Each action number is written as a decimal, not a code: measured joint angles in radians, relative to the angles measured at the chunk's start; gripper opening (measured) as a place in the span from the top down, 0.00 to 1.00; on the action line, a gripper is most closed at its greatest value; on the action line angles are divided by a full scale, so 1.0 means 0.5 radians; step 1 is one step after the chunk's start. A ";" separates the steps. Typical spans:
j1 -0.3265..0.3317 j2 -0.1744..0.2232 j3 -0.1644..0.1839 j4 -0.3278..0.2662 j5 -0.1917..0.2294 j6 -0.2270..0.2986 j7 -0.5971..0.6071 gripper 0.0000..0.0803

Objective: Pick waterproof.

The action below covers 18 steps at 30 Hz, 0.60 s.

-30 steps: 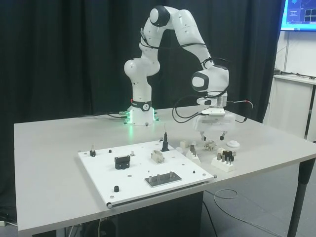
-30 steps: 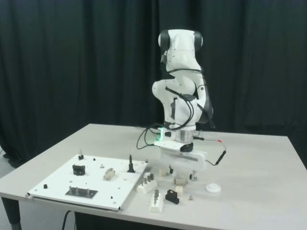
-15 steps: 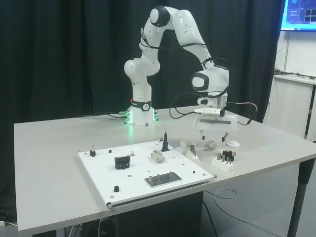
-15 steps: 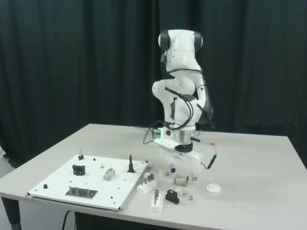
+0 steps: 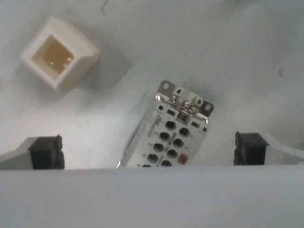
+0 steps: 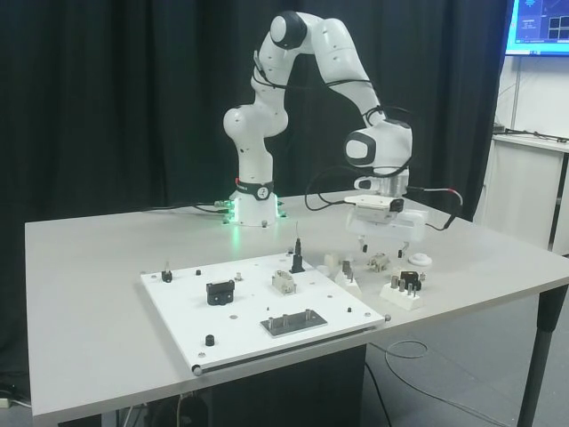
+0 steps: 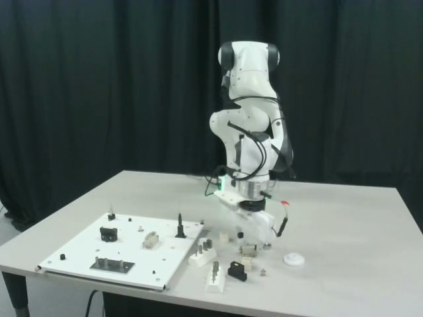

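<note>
Black curtains back the grey table (image 6: 98,267). Only the wrist view shows the gripper (image 5: 147,152) spread apart, black fingertips (image 5: 46,152) flanking the white multi-pin waterproof connector (image 5: 170,135) lying untouched near the tabletop's right edge, a hollow white cube (image 5: 59,53) nearby.

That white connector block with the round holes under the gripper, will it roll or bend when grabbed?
The white rectangular connector block with round holes looks rigid and flat-sided, so rolling seems unlikely. It lies skewed between the open gripper fingers, so it may twist as they close.
</note>
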 joint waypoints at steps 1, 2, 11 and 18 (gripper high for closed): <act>0.000 0.003 0.000 0.000 0.000 -0.002 0.013 0.00; 0.000 0.006 0.001 0.000 0.000 -0.006 0.028 0.00; 0.000 0.023 0.002 0.000 0.000 -0.038 0.232 0.00; 0.000 0.033 0.006 0.000 0.000 -0.040 0.383 0.00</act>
